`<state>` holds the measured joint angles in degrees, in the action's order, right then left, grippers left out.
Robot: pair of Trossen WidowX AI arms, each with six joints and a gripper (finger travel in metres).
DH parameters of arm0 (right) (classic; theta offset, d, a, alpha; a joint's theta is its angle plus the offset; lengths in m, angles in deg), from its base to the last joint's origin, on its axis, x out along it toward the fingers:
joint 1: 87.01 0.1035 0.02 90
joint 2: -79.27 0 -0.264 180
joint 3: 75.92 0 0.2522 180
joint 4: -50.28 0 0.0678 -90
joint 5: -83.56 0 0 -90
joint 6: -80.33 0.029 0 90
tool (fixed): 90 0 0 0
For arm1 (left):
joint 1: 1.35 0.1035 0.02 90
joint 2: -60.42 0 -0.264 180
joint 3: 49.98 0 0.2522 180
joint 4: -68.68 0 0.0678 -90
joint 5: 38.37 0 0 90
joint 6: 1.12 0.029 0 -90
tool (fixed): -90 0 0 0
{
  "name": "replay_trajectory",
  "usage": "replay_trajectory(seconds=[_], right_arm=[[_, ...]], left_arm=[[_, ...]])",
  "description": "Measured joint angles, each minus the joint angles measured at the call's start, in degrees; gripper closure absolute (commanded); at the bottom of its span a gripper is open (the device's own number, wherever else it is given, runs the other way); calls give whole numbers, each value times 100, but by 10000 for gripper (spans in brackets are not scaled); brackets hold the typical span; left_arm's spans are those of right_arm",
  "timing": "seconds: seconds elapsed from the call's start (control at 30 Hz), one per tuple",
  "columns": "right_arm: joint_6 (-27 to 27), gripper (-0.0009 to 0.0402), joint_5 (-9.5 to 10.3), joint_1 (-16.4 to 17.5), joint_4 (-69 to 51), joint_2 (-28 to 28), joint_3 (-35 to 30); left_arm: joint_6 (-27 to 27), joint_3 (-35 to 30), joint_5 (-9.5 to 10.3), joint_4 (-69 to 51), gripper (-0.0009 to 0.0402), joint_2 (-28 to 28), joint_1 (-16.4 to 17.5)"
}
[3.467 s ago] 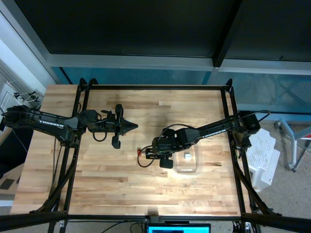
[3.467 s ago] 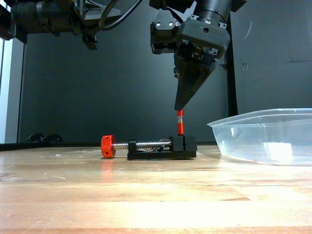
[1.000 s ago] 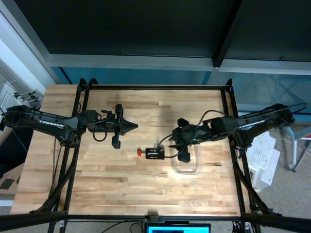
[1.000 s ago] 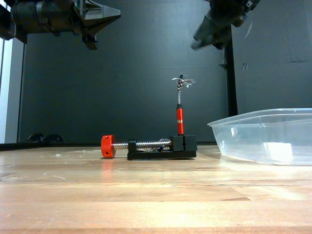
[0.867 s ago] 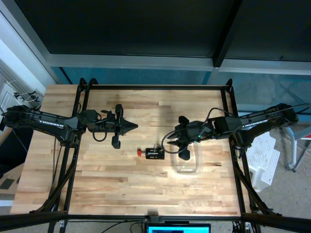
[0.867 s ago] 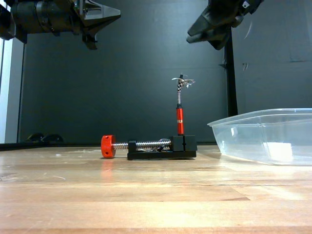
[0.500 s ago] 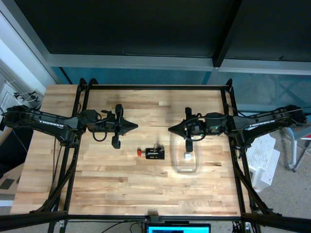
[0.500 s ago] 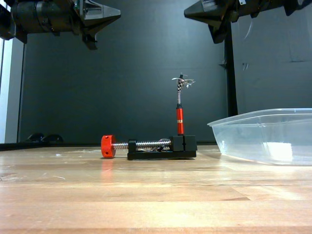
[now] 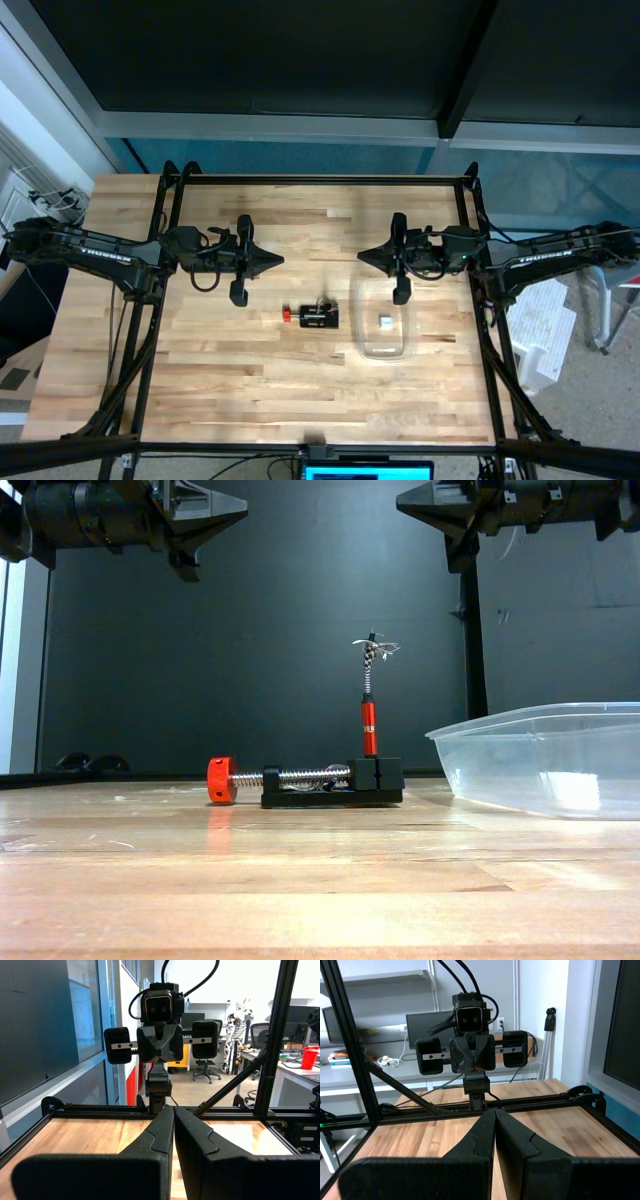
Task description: Pick the rca connector and install on the hub
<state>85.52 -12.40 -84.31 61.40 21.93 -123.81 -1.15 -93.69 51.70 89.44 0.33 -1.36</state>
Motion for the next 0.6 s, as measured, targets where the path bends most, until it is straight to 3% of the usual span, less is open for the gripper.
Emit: replay_trajectory(seconds=[0.47, 0.6], right_arm=[[-17, 393, 7, -11, -9, 9, 140], [-15, 393, 118, -9, -20, 9, 122]], left_arm=[[0, 0, 0, 0, 393, 0, 0], [0, 0, -2, 0, 393, 0, 0]])
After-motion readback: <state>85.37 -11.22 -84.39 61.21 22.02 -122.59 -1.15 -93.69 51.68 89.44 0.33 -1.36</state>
